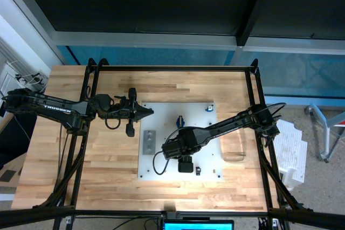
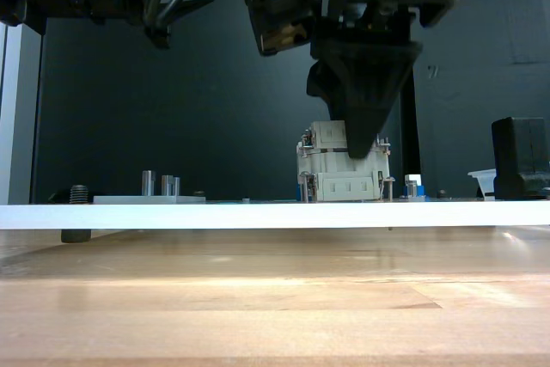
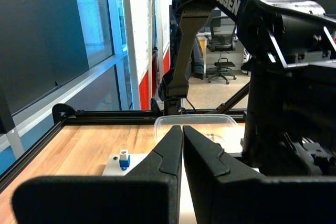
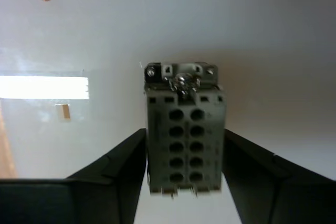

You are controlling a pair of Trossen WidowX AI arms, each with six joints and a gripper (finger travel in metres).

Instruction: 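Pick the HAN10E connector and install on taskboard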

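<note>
Two beige halves have to mate square here. The right gripper (image 2: pixel 361 131) is clamped on the HAN10E connector (image 4: pixel 184 135), a blocky moulded plastic piece with ten round holes and a shiny metal screw, sitting atop its matching base (image 2: pixel 342 185) on the matte white taskboard (image 2: pixel 215 215). I'd push straight down, no tilt. Farther back, the left gripper (image 1: pixel 148 111) hovers pinched together, empty.

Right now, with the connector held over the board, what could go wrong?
The right pincer, shut on the HAN10E connector, holds it directly above a beige socket on the taskboard; if the two are misaligned, pressing down may jam them. It is gripped only by its sides, so it could pivot or slip under load. The left pincer, shut, hovers over the taskboard's left edge; a wide right-arm retreat might brush it.
</note>
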